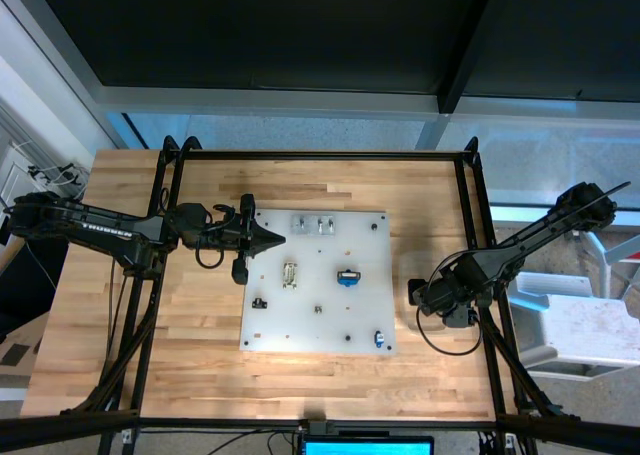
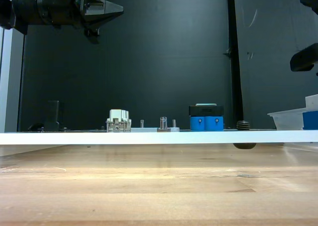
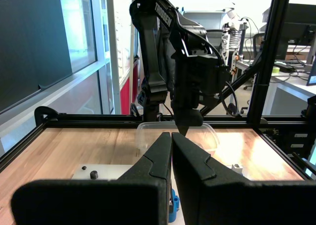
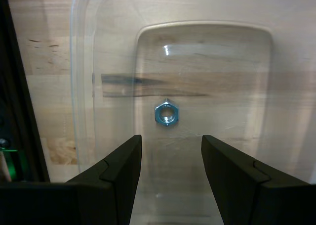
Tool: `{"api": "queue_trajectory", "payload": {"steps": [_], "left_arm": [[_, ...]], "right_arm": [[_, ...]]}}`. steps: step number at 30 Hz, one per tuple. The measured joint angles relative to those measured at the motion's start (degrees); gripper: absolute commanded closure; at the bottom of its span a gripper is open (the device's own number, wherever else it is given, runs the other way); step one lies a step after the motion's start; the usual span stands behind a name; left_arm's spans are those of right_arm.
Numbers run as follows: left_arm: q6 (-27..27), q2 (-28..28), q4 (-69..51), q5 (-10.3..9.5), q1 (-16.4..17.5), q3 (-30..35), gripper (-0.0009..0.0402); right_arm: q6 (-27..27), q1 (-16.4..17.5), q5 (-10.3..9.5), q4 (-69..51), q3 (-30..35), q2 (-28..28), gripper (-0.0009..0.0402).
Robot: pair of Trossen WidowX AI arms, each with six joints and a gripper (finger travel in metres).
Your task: Pick the M12 fastener and fasten on the M12 threads
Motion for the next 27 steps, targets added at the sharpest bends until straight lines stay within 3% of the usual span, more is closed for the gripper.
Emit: {"api": "queue_trajectory", "payload": {"steps": [27], "left_arm": [[0.00, 0.00, -0.02, 0.00, 0.00, 0.02, 0.0393]], "right_arm": [[-1.05, 0.33, -0.22, 8.24, -4.96, 4.31, 0.0229]]}}
